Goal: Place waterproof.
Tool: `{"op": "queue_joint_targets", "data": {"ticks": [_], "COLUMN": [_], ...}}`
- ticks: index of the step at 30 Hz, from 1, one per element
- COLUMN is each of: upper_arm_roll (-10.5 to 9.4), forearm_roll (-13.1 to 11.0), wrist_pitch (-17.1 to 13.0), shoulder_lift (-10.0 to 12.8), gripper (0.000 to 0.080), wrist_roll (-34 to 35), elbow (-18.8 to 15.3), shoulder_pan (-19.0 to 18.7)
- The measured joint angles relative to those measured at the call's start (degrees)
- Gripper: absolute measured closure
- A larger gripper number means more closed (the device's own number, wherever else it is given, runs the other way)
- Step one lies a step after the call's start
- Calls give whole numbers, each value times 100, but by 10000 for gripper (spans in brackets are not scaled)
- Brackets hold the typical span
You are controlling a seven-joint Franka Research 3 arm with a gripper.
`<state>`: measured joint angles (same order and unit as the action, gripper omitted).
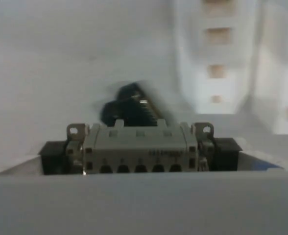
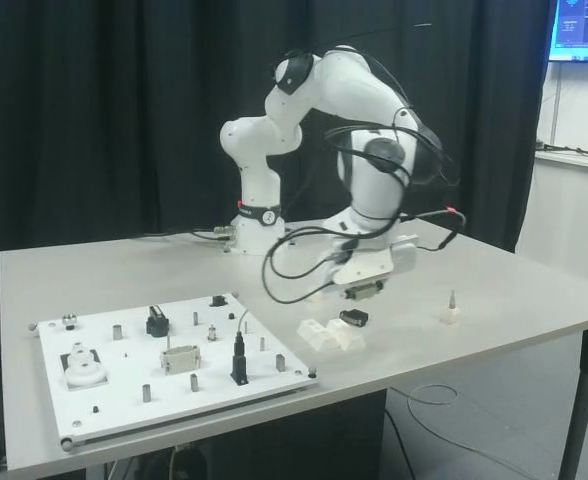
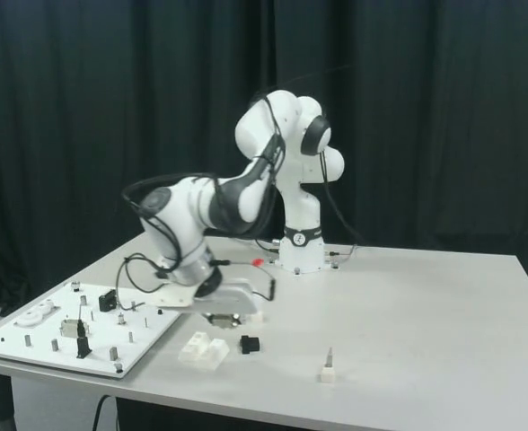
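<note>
The connector (image 2: 354, 318), small, black and blocky, lies on the grey desk (image 2: 494, 285) just right of a white holder (image 2: 330, 334). The end effector (image 2: 364, 292) hovers just above it, grasping nothing; finger spacing I cannot tell.

The grey table (image 2: 494, 275) carried the white arm's base (image 2: 257, 232), bolted toward its far edge. A white board (image 2: 124, 395) studded with small posts and fittings lay flat on the near left part of the table, one corner reaching the near edge. Just right of the board sat a pair of white blocks (image 2: 331, 333), touching each other. A small black connector (image 2: 354, 318) lay on the surface just beside those blocks, on their right. Well apart from these, farther right, a small white stand with an upright pin (image 2: 451, 311) stood alone. Black cables (image 2: 199, 235) lay on the table by the base.
</note>
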<state>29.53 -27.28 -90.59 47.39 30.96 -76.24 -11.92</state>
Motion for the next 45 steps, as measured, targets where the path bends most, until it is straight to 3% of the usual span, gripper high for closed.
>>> {"op": "queue_joint_targets", "data": {"ticks": [11, 19, 33, 45], "upper_arm_roll": [-943, -1385, -1484, -1482], "forearm_roll": [656, 913, 944, 953], "wrist_pitch": [-928, -1796, -3331, -4310], "shoulder_lift": [-723, -1230, -1863, -2140], "gripper": [183, 183, 183, 183], "wrist_roll": [748, 1045, 1058, 1058], "elbow": [-1136, -2052, -3402, -4139], "shoulder_pan": [-83, -110, -430, -663]}}
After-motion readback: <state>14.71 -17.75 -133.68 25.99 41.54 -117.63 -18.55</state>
